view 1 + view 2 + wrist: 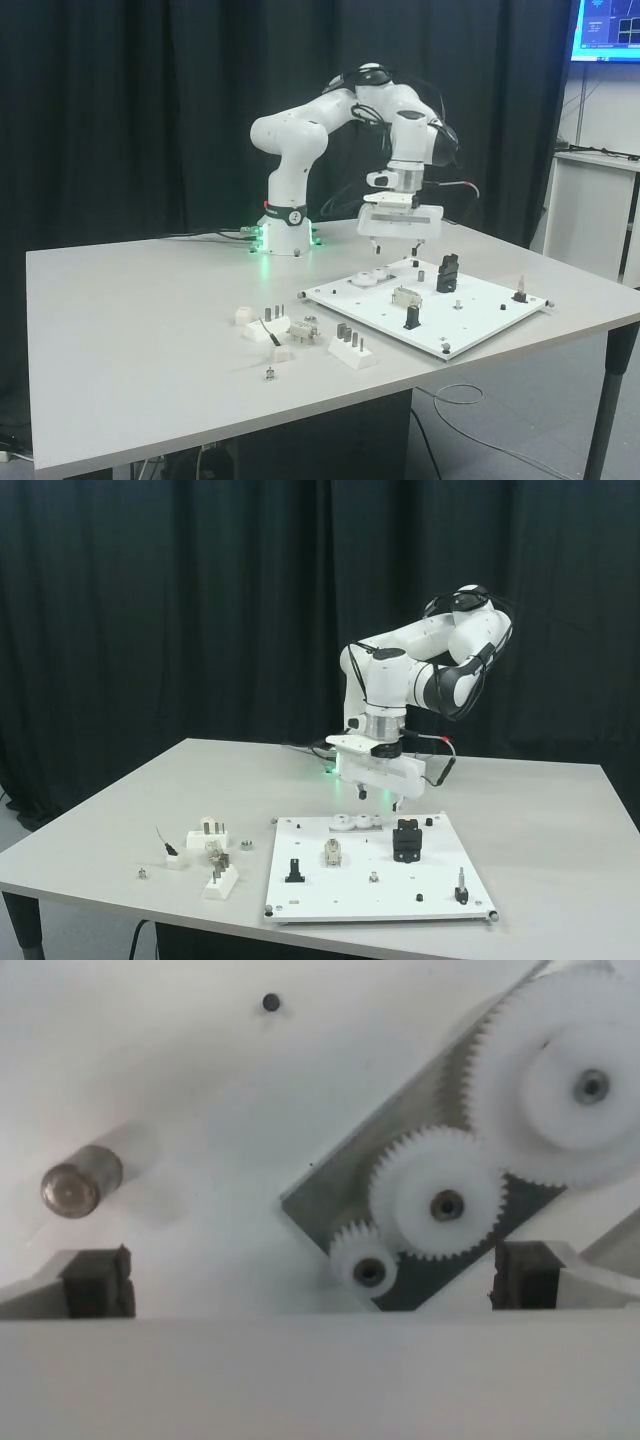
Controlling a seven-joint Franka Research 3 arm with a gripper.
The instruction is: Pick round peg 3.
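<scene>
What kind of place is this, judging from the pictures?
Probably a robotics lab test cell: a white robot arm bolted on a grey table, a white assembly board carrying gears and a peg, and black curtains behind.

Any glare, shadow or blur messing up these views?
Wrist view: white board washed out, peg casts a soft shadow, gears sharp, pincer edges soft. First room view: green glow at arm base. Second room view: even light, black curtain.
</scene>
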